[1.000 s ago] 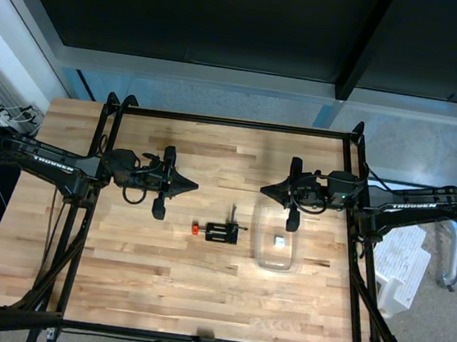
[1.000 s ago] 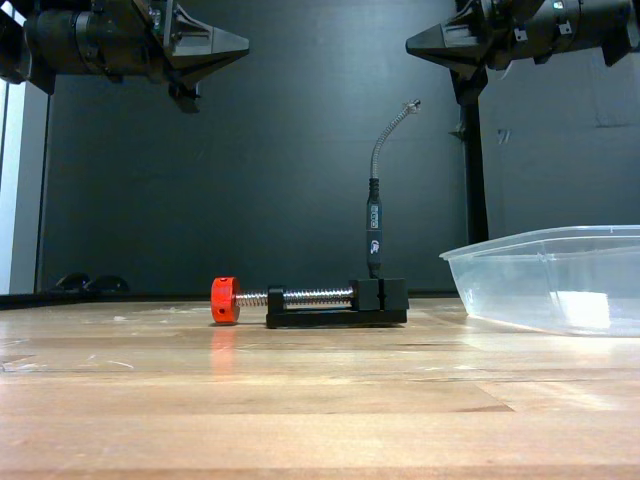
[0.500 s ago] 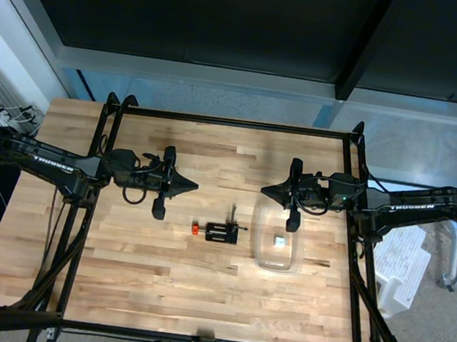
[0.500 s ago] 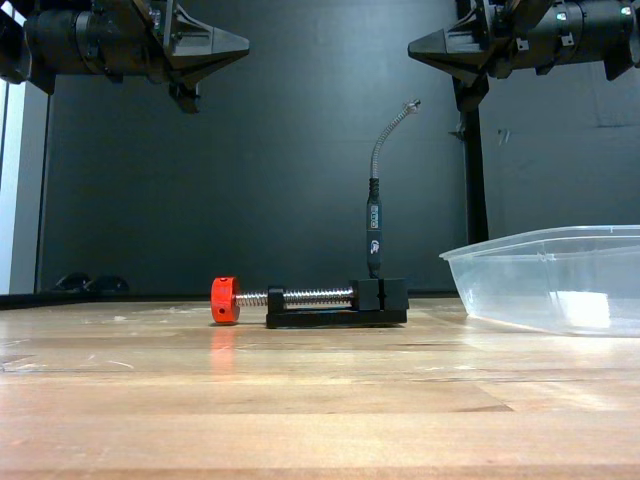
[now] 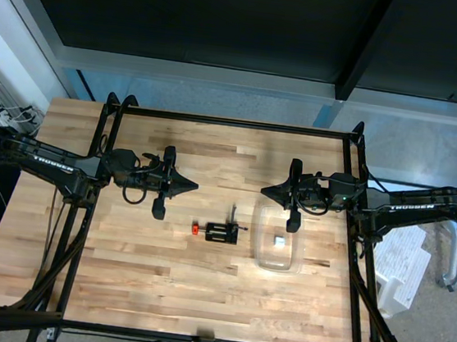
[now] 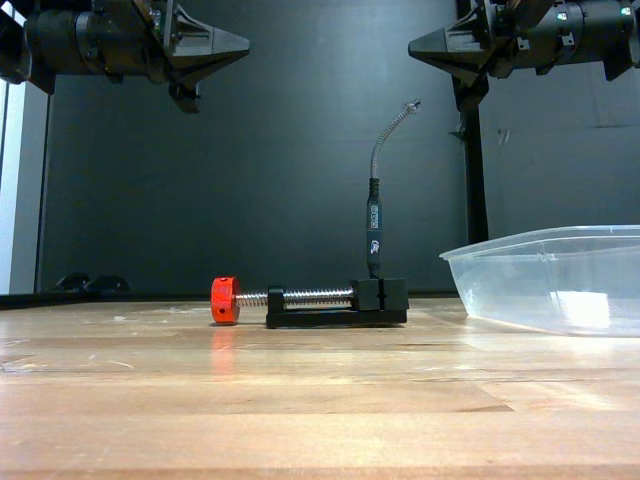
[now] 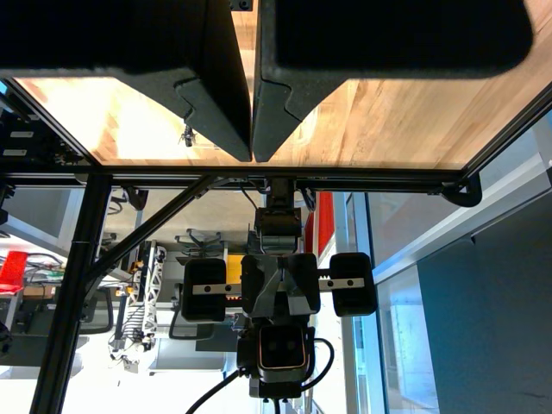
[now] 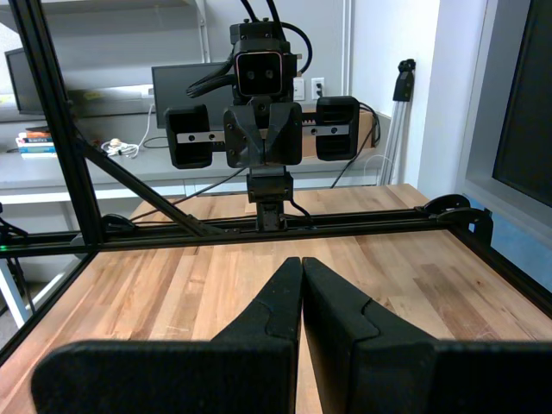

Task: Pick the USB-C connector and install on taskboard

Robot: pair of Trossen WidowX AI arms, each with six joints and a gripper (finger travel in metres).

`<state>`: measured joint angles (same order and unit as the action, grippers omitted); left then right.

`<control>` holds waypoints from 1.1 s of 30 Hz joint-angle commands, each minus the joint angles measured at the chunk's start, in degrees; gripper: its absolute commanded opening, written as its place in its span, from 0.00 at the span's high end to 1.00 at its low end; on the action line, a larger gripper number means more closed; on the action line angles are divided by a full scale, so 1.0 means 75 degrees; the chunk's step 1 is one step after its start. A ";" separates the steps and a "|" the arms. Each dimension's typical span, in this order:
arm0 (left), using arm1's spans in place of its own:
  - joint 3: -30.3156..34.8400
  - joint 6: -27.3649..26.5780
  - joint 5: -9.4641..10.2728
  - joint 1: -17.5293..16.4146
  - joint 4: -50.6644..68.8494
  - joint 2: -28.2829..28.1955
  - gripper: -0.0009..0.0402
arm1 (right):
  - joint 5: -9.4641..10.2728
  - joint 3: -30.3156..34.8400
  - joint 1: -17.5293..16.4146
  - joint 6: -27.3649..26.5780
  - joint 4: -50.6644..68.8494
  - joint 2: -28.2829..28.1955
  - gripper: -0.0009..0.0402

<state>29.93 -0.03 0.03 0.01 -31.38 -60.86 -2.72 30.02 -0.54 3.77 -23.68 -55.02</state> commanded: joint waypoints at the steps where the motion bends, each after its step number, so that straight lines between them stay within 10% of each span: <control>1: 0.0003 0.0000 0.0000 0.0000 0.0000 0.0000 0.98 | -0.0003 0.0003 -0.0006 0.0009 -0.0041 -0.0003 0.98; 33: 0.0003 0.0000 0.0000 -0.0003 0.0000 0.0000 0.98 | -0.0032 0.0003 -0.0012 0.0029 -0.0055 -0.0003 0.98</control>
<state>29.93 -0.03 0.05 0.01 -31.38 -60.86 -2.96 30.02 -0.62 3.99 -24.16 -55.07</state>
